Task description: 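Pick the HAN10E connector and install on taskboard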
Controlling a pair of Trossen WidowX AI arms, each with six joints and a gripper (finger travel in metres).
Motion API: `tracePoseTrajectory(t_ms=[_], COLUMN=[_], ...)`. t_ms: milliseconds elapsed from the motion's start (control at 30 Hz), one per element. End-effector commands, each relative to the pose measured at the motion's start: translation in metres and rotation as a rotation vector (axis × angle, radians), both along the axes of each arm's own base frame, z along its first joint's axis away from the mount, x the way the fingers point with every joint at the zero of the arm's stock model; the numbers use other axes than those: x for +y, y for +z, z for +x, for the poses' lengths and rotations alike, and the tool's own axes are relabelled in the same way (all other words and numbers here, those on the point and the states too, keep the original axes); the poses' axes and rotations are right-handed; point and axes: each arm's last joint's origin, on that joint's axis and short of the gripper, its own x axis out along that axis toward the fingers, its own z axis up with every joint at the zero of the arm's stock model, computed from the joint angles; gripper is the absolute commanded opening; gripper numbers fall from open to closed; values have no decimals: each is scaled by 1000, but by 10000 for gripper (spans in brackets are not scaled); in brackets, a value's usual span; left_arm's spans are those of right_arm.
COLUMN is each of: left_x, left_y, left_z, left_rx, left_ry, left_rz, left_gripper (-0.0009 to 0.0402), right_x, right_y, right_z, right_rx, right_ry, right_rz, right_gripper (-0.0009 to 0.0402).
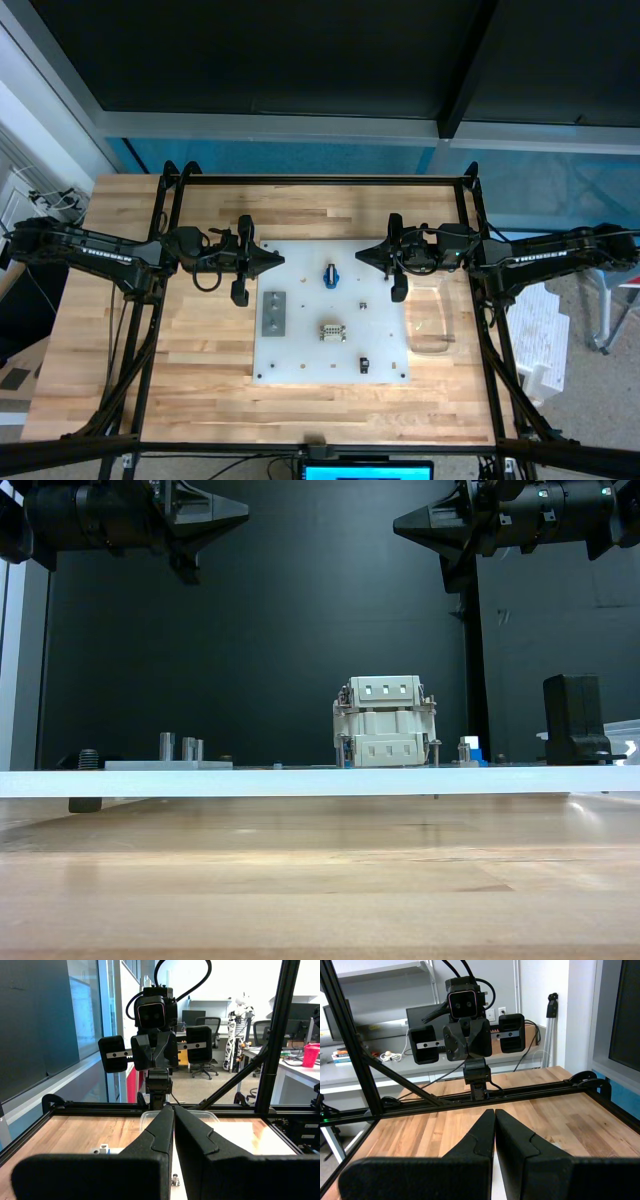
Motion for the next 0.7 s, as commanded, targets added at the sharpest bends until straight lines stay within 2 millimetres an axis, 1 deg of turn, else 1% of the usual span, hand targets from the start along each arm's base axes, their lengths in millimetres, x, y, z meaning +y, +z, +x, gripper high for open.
tracePoseTrajectory(t_ms=[33,233,333,700], left_x=[0,0,0,0], left_y=[0,0,0,0], left_z=[0,0,0,0], left_rx=[0,0,0,0], left_ry=[0,0,0,0], left_rz=[0,0,0,0], left_gripper=[1,1,1,1], right_x=[0,0,0,0], right_y=[0,7,8,9], right_z=[0,1,2,2], right_rx=[-1,-7,22,7], right_ry=[-2,-2,-2,-2], right_rz=[3,3,4,11], right_gripper=[0,0,0,0])
